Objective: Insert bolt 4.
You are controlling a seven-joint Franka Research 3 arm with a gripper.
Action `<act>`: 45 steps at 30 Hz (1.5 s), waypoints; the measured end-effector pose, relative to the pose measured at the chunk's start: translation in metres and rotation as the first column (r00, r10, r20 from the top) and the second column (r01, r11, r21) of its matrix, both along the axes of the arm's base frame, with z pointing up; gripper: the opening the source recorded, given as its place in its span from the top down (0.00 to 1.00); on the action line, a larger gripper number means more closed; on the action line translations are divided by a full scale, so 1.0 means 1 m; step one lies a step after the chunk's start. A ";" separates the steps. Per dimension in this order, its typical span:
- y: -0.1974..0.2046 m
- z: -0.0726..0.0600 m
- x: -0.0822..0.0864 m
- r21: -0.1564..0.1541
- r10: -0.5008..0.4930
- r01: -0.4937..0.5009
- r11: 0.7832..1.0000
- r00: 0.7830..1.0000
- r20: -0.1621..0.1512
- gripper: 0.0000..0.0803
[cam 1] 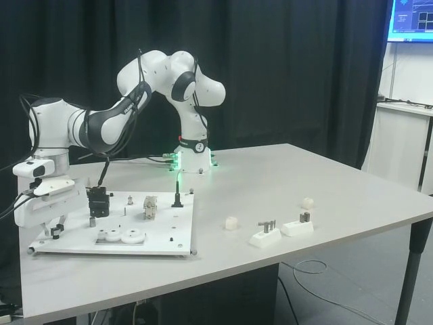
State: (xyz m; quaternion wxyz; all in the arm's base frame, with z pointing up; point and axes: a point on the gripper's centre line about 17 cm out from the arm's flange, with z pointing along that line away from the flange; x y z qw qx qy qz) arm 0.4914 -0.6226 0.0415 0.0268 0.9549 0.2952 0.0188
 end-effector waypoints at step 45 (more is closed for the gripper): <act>0.001 0.000 0.002 0.066 -0.623 0.621 0.781 0.782 0.022 0.72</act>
